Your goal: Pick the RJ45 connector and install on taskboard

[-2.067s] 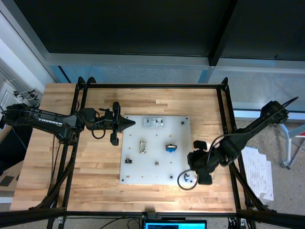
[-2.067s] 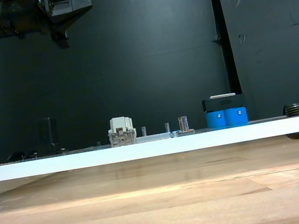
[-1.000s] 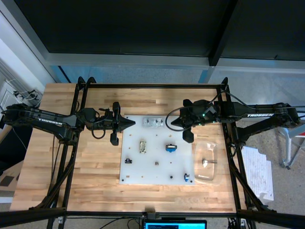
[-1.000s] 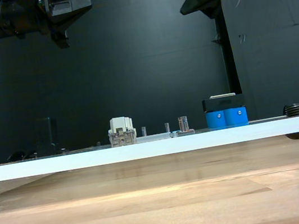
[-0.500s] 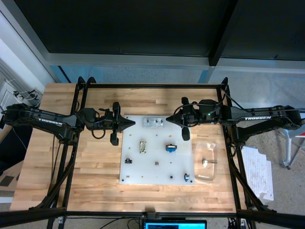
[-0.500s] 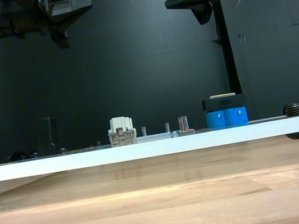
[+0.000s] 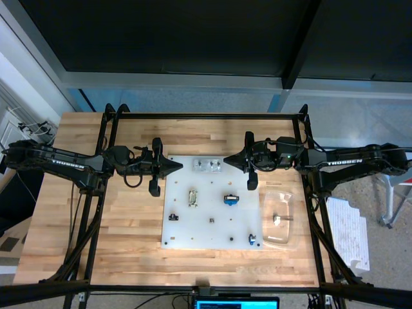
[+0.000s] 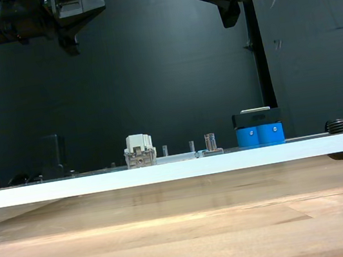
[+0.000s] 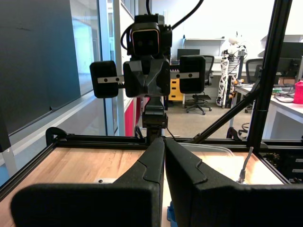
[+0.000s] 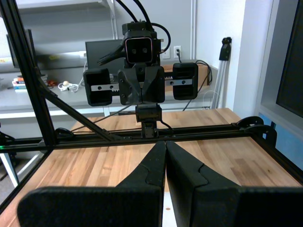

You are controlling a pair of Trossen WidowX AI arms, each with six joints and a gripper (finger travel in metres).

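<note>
Clenched on nothing, high over the wooden bench (image 7: pixel 129 232): left black tool (image 7: pixel 179 166) off the white board's (image 7: pixel 193 225) left edge, right black tool (image 7: pixel 227 159) over its far right part. Close to upright near the clear plastic tray (image 7: pixel 283 201), plug end down: small clear connector on grey cable (image 9: pixel 242 176). Cannot tell whether seated in the small blue jack (image 7: pixel 252 241).

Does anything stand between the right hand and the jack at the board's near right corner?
Nothing visible does. The right hand, shut, hovers high over the board's far edge; only a low blue part lies toward the jack. The left hand, shut, hovers over its far left corner. I cannot place the connector.
</note>
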